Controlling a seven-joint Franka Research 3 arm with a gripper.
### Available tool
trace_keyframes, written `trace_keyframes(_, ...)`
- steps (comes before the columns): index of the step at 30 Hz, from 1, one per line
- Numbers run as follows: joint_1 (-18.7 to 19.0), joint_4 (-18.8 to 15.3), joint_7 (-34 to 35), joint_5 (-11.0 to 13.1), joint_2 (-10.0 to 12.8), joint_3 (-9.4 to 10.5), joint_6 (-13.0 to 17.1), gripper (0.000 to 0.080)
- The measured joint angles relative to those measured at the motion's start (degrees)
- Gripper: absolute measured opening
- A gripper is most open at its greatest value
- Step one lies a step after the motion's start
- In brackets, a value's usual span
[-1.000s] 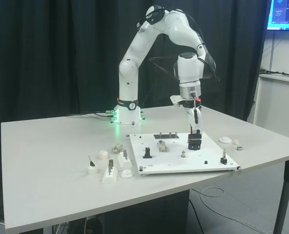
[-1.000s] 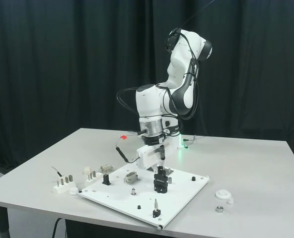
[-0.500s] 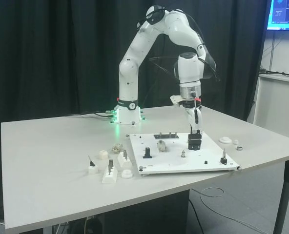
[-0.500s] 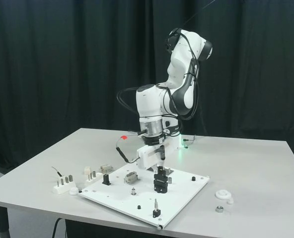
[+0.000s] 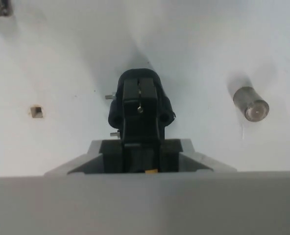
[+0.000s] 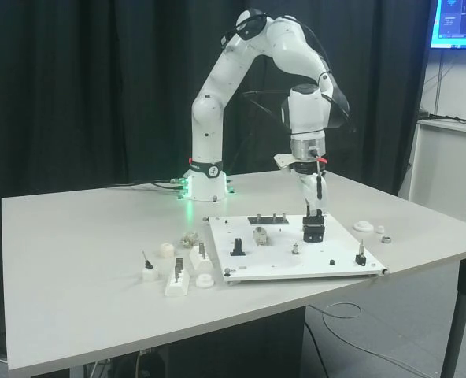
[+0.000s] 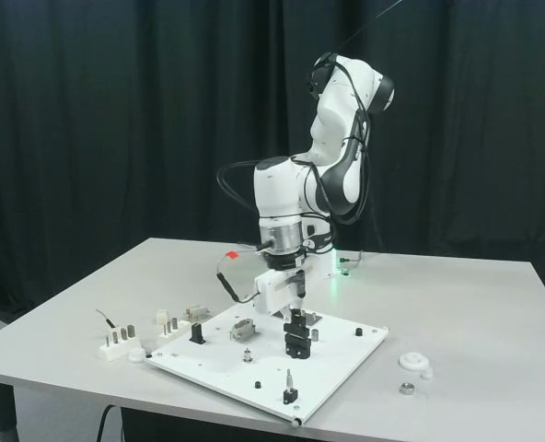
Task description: Insert D-SUB.
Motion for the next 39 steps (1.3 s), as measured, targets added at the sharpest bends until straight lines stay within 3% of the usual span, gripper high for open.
trace_keyframes(39, 0.0, 0.3, -1.8, -0.2, 0.8, 0.62, 0.6, 0.0147)
